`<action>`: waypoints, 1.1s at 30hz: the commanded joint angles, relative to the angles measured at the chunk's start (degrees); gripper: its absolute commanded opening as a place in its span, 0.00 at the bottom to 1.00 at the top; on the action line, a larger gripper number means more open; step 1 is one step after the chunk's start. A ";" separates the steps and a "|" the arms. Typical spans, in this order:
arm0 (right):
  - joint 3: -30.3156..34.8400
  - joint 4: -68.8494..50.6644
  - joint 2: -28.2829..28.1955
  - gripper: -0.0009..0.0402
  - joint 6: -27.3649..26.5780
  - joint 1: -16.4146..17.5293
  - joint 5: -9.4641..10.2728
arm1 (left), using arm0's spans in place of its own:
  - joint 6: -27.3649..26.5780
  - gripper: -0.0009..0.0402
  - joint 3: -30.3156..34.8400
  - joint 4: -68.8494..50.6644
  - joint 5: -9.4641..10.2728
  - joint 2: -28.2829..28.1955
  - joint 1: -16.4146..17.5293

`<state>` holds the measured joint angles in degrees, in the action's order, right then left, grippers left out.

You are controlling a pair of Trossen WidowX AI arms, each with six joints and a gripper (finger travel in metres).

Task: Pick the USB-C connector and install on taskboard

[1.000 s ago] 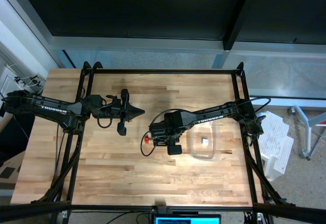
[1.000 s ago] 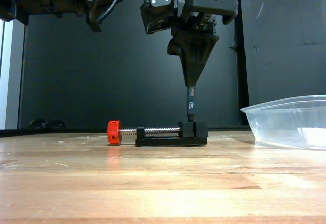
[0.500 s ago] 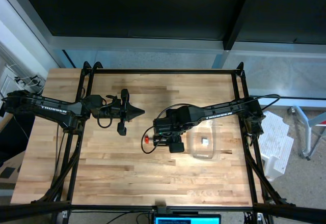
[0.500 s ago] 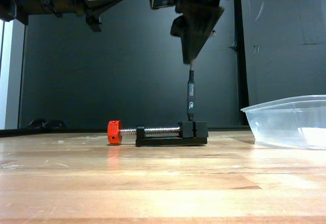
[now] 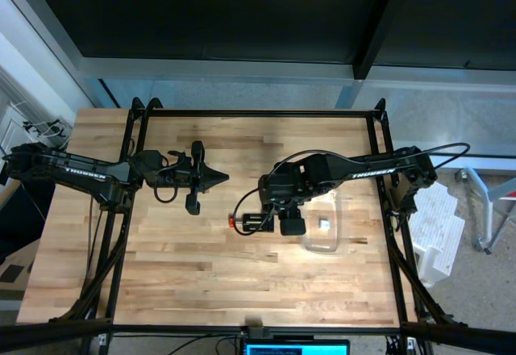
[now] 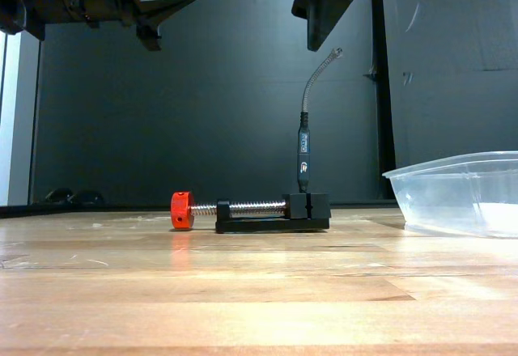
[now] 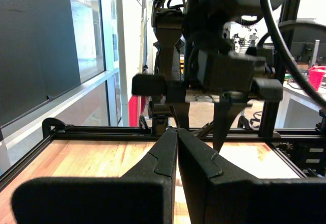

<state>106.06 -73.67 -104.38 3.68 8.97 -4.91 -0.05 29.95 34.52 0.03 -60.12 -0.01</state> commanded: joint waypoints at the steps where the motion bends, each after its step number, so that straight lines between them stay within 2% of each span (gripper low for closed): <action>1: -0.02 -0.74 0.52 0.46 0.04 0.02 0.00 | 0.02 0.02 0.00 0.00 0.00 0.00 0.00; 17: -1.38 -1.51 0.90 0.45 -0.57 0.02 0.46 | 0.02 0.02 0.00 0.00 0.00 0.02 0.00; 21: -1.51 -1.20 1.25 0.34 -1.53 -0.04 0.46 | 0.02 0.02 0.00 0.00 0.00 0.00 0.00; 29: -3.04 -0.33 4.09 0.01 -4.72 -2.84 0.48 | 0.02 0.02 0.00 0.00 0.00 0.02 0.02; 33: -5.38 2.99 7.21 0.05 -5.46 -4.35 0.48 | 0.02 0.02 0.00 0.00 0.00 0.00 0.02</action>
<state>101.71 -72.25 -98.21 -1.37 5.04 -4.38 -0.03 29.93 34.52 0.05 -60.12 -0.01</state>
